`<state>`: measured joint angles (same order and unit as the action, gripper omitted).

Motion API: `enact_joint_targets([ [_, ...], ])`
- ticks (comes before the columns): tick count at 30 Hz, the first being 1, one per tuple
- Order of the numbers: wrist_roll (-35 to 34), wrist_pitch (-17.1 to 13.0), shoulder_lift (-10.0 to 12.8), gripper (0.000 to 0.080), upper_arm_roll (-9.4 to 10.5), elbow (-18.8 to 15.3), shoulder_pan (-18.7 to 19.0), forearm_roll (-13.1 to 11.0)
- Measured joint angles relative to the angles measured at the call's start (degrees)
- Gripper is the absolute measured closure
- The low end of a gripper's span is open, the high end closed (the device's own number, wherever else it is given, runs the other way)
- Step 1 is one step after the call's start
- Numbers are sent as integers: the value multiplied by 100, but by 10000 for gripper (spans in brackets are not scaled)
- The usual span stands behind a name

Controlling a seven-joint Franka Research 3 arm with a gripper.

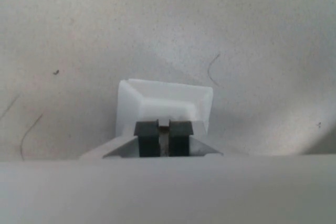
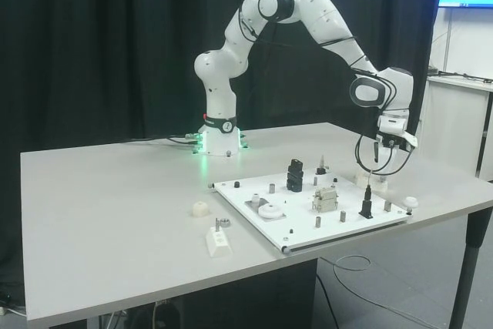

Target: Pick square peg 1.

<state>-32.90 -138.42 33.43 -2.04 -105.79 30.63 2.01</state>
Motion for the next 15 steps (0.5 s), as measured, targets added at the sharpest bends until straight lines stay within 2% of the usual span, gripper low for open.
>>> enact_joint_targets([
  [3,0,0,-3,735,0,0,1,0],
  [4,0,2,-6,766,0,0,2,0],
  [15,0,191,-169,766,-1,26,10,0],
])
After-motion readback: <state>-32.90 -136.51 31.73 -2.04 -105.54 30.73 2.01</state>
